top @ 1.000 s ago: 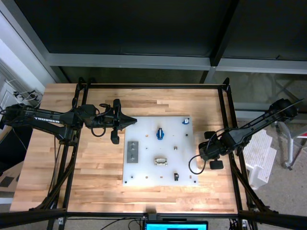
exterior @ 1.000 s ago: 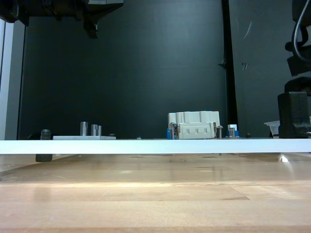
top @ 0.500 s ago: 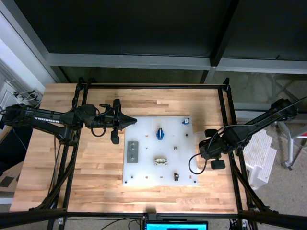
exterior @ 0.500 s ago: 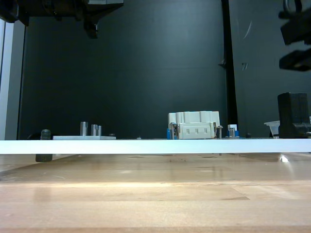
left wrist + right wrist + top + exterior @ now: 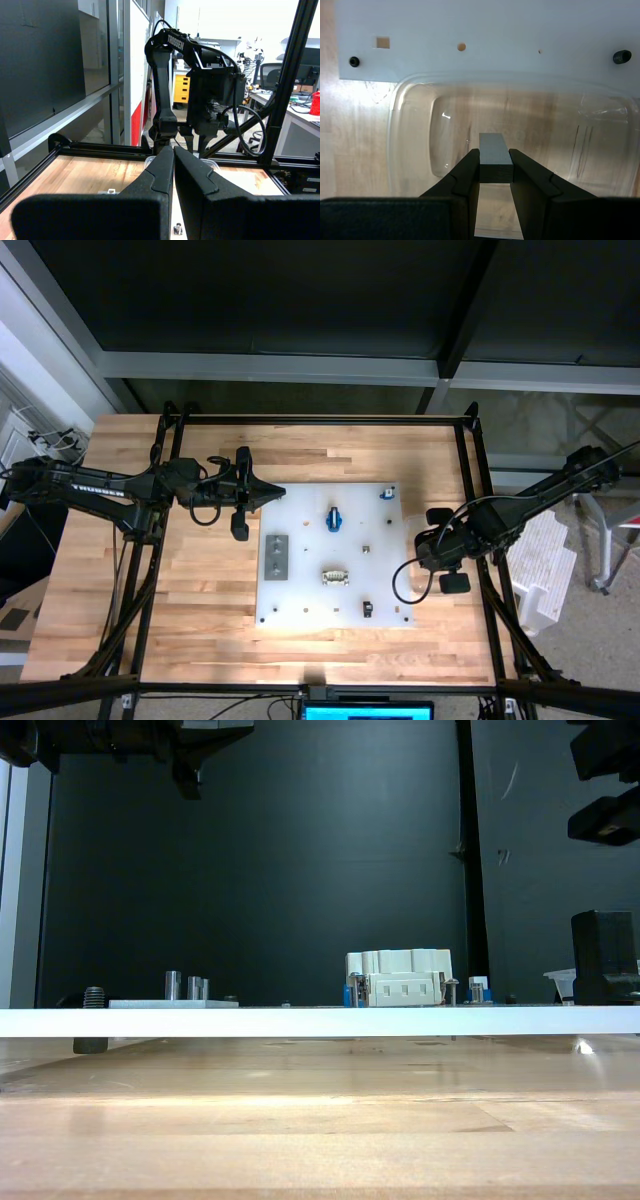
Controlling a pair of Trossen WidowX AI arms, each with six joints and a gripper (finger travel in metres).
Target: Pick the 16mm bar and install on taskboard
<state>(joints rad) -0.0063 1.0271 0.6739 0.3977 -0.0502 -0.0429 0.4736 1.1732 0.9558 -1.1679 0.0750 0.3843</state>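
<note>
At the far left, the left gripper (image 5: 268, 495), up in the air over the wooden table (image 5: 200, 580). Just beside the left edge of the white board (image 5: 385, 540) and pointing across toward it. Two black fingers (image 5: 160, 175) pressed flat against each other. Closed, with nothing between them. High up in the low view too, well above the board.

Next, on the board, a grey block (image 5: 274, 558) with little metal pegs, near the left side. Then a blue knob (image 5: 334, 519) farther back. A pale plug (image 5: 335, 578) closer to the front, about in the middle. Along the board's edge in the right wrist view, a small round hole (image 5: 461, 46) and a black screw (image 5: 621, 56).

At the right, the right gripper (image 5: 424, 556), just off the right edge of the board and pointing down. Squeezed tight on the grey bar (image 5: 495, 147), with one finger on each side and both touching it. Bar held up in the air, off the board and not in any hole there. Under the bar, a clear plastic tray (image 5: 410, 130) lying on the table, right beside the board's edge. Hard to tell how far above the tray.
</note>
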